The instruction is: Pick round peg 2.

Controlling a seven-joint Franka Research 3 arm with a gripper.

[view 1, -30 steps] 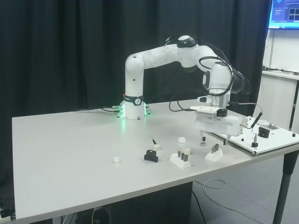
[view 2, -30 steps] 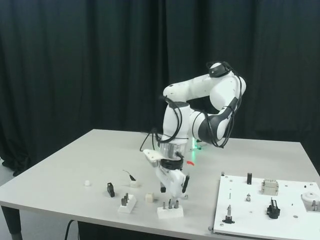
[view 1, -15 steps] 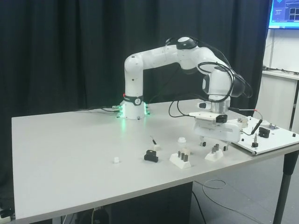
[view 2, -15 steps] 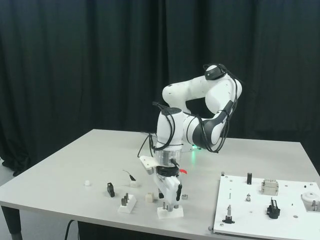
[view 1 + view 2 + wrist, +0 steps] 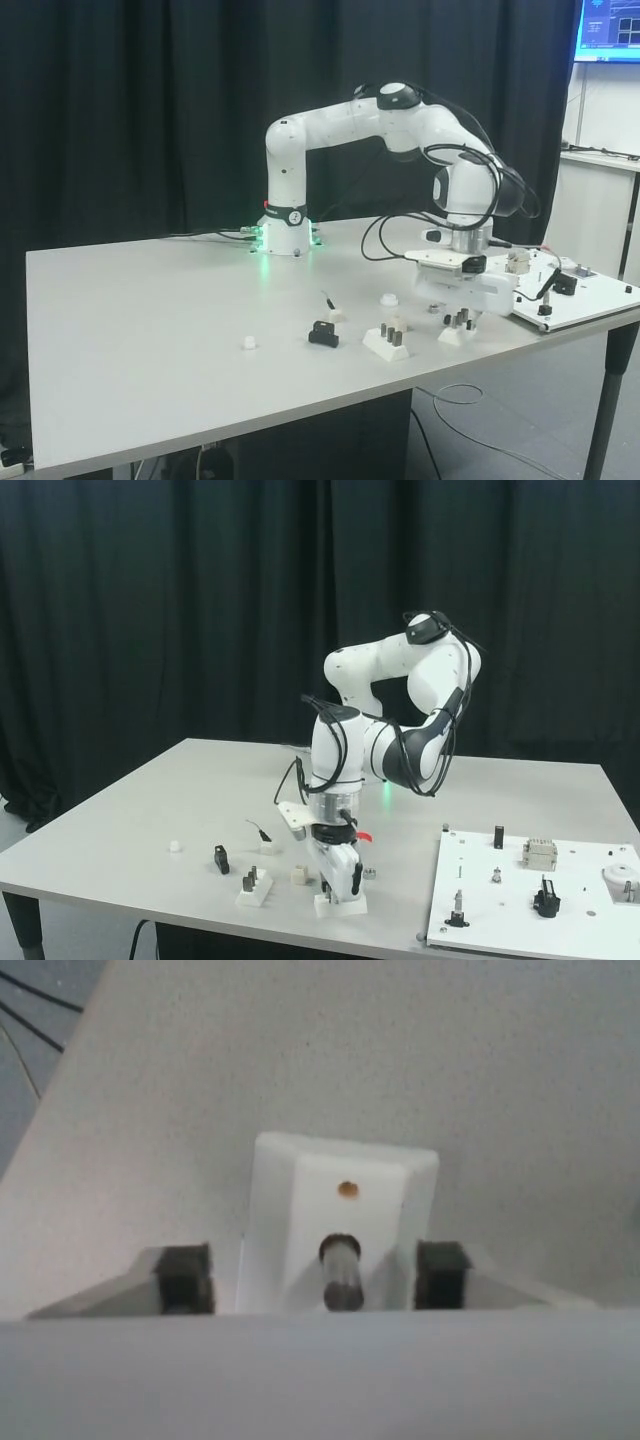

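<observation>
In the wrist view a white peg holder (image 5: 345, 1215) lies directly under my gripper (image 5: 313, 1276). A round grey peg (image 5: 341, 1272) stands upright in it, and beyond that peg is an open hole (image 5: 347, 1189). The two black fingertips (image 5: 186, 1278) sit on either side of the peg with gaps to it, so the gripper is open around it. From the room cameras the gripper (image 5: 461, 312) is low over the holder (image 5: 457, 333) near the table's front edge, and the hand (image 5: 337, 872) hides most of the holder (image 5: 341, 905).
A second white holder with pegs (image 5: 388, 340) stands close beside the first. A black part (image 5: 322, 333), a small white cap (image 5: 248, 342) and a wired piece (image 5: 330, 308) lie further along. A white board (image 5: 575, 295) with fixtures fills the table's end.
The arm has swung over the peg holder and come down. The fingers, which hung above the table a second ago, now straddle the peg.
</observation>
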